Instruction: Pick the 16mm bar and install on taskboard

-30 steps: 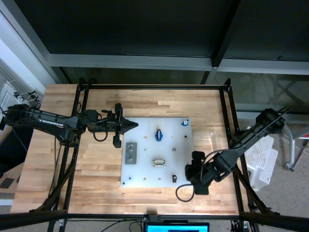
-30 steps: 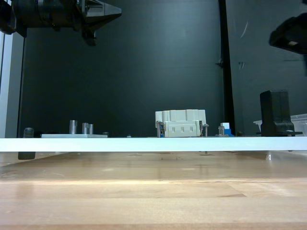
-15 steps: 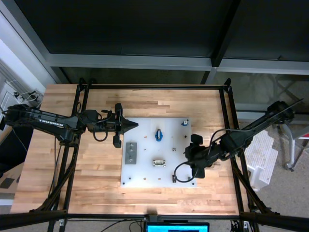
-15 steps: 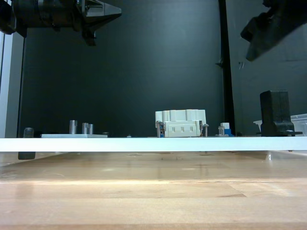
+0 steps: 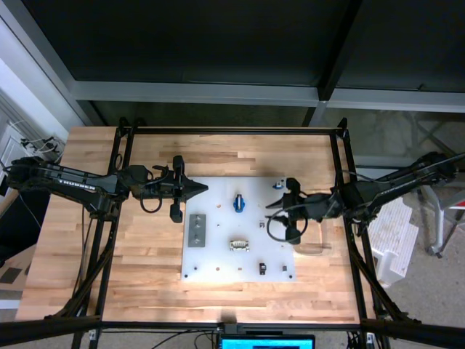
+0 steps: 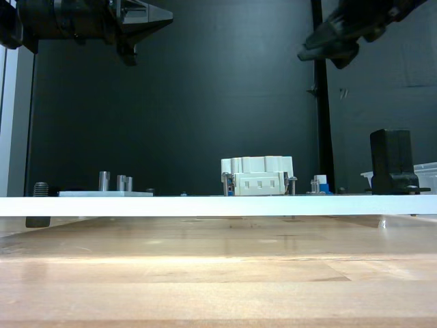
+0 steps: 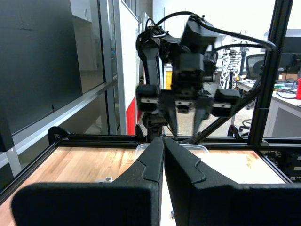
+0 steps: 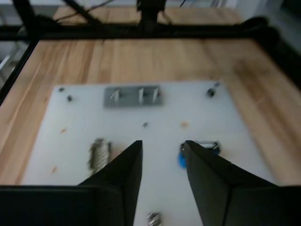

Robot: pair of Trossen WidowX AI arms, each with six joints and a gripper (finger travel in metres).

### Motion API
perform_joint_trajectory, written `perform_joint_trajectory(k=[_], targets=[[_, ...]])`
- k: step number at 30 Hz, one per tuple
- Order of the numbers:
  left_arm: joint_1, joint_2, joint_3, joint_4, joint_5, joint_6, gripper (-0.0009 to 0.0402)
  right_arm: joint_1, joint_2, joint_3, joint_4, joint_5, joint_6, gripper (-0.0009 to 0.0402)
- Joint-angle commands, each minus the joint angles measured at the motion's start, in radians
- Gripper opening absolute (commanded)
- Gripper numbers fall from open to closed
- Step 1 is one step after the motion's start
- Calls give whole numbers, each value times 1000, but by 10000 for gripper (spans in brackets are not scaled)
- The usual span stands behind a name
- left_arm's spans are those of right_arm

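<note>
I cannot make out the 16mm bar in any view, and neither gripper holds anything. The white taskboard (image 5: 218,262) lies mid-table. It carries a grey plate with upright pegs (image 5: 197,229) (image 6: 106,193) (image 8: 133,95). My left gripper (image 5: 203,188) (image 6: 167,15) (image 7: 163,141) hovers high over the board's far-left corner, fingers pressed together. My right gripper (image 5: 272,204) (image 6: 304,51) (image 8: 162,142) hangs above the board's right side, pointing left. Its fingers stand apart with only the board showing between them.
On the board sit a beige connector (image 5: 239,246) (image 6: 257,175), a blue part (image 5: 239,203) and a black block (image 6: 391,161). A clear container (image 5: 314,246) lies by the board's right edge. Black frame rails (image 5: 347,174) border the table.
My right arm has swung from the board's near-right corner up and away to its right edge, and now points left over the board. The left arm has not moved.
</note>
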Motion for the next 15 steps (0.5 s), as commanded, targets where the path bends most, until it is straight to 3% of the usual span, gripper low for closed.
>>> perform_joint_trajectory(k=[1, 9, 13, 15], targets=[[0, 0, 0, 0, 0, 0, 0, -41, -26, -22, 66, -11, -58, 83], [0, 0, 0, 0, 0, 0, 0, -120, -81, -95, 266, -15, -176, 23], [0, 0, 0, 0, 0, 0, 0, -169, -95, -118, 349, -110, -209, -2], [0, 0, 0, 0, 0, 0, 0, -193, -100, -125, 378, -128, -209, 3]])
